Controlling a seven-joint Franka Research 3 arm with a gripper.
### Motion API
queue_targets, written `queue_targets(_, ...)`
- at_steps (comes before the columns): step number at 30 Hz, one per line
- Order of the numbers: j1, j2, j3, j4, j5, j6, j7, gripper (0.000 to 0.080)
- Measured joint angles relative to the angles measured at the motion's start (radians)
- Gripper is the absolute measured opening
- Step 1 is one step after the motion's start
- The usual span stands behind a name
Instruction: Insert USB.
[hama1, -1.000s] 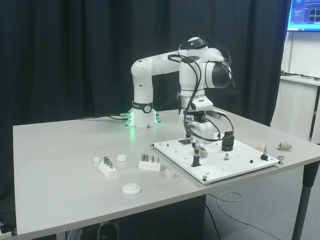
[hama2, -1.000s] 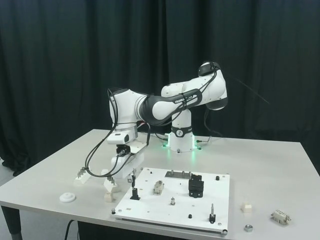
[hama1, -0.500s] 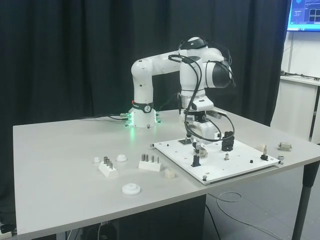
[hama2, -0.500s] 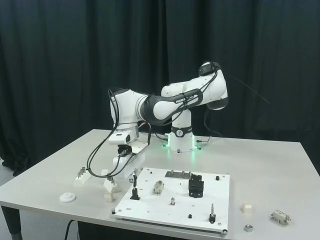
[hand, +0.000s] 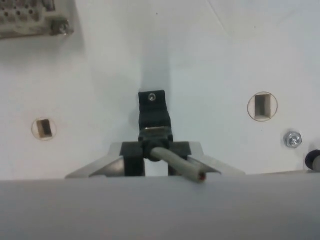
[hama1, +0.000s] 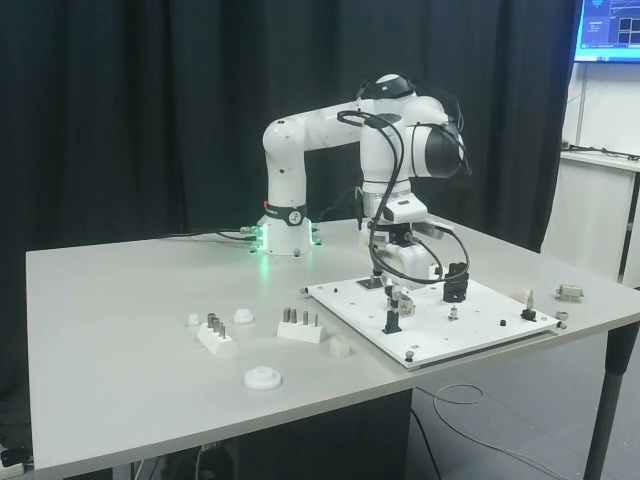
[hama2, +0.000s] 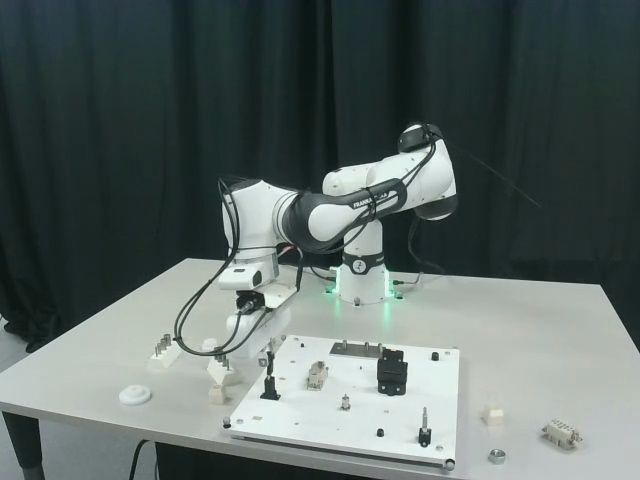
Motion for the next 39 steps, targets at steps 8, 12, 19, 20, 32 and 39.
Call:
queue_targets(8,0.0,0.0,0.0,-0.003,0.0,0.004,-0.003,0.0095)
queue_targets(12,0.0,0.0,0.0,-0.004,0.0,0.006,-0.003,0.0095)
queue_targets(19,0.0,0.0,0.0,-0.004,0.001,0.006,-0.003,0.0095)
queue_targets(20,0.0,0.0,0.0,-0.004,0.001,0.006,-0.003,0.0095)
queue_targets(32,0.001,0.0,0.009,-0.011,0.013,0.019,-0.003,0.0095)
queue_targets(39,0.002,0.0,0.013,-0.015,0.017,0.028,-0.003,0.0095)
